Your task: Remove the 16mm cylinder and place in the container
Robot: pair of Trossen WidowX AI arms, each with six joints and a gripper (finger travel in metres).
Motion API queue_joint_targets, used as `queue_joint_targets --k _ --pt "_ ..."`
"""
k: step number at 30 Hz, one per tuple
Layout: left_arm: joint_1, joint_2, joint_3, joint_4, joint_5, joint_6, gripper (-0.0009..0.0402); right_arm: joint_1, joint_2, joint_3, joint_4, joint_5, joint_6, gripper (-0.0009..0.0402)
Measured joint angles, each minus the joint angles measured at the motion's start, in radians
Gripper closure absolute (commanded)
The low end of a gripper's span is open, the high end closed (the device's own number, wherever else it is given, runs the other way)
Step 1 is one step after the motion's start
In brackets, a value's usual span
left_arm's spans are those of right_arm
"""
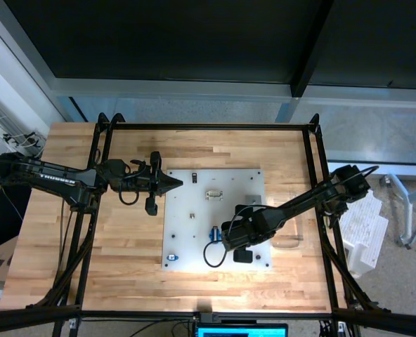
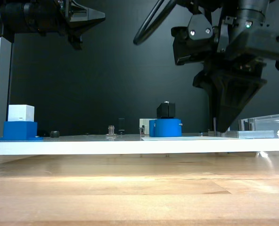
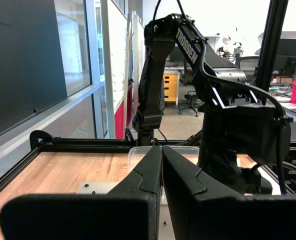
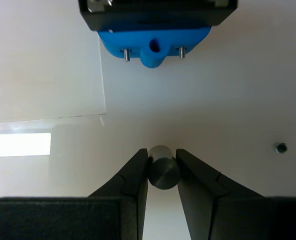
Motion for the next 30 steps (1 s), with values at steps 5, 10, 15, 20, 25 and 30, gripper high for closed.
queue_joint_targets --k 5,10,15,20,25,30 --pt "0.000 0.000 0.000 0.000 0.000 0.000 0.0393 0.000 -0.032 0.000 -0.013 0.000 -0.009 0.0373" --pt "0.000 0.000 0.000 0.000 0.000 0.000 0.0393 -0.003 -0.078 0.000 -0.026 0.001 -0.019 0.0373" --pt "0.000 0.000 0.000 0.000 0.000 0.000 0.0393 -0.009 -0.139 0.000 -0.039 0.002 -0.018 0.0373" --pt "0.000 0.000 0.000 0.000 0.000 0.000 0.0393 -0.011 -0.195 0.000 -0.065 0.009 -0.018 0.0373" --pt "0.000 0.000 0.000 0.000 0.000 0.000 0.0393 -0.011 -0.230 0.000 -0.072 0.009 -0.018 0.0373" --pt "0.000 0.000 0.000 0.000 0.000 0.000 0.0393 -0.011 -0.249 -0.002 -0.086 0.010 -0.018 0.0373"
